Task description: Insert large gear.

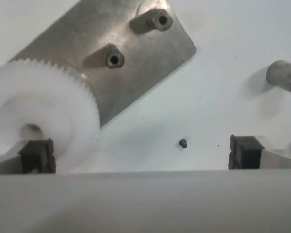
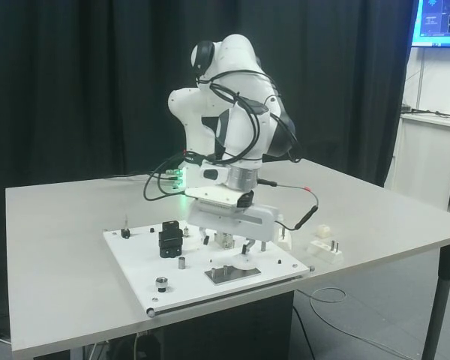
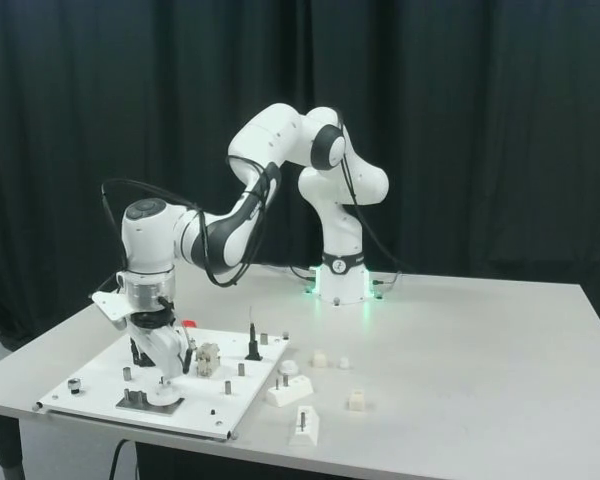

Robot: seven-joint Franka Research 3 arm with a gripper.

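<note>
Pincer (image 1: 141,153) spread wide; large gear (image 1: 39,109) on metal plate (image 1: 136,63) peg, beside one fingertip.

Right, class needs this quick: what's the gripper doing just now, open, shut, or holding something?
Gripper: open, holding nothing; the large white gear sits on the metal plate beside one fingertip.

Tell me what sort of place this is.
Probably a robotics lab or test cell: a white robot arm bolted on a grey table, a white assembly board with metal pegs and a large white toothed gear, and black curtains behind.
</note>
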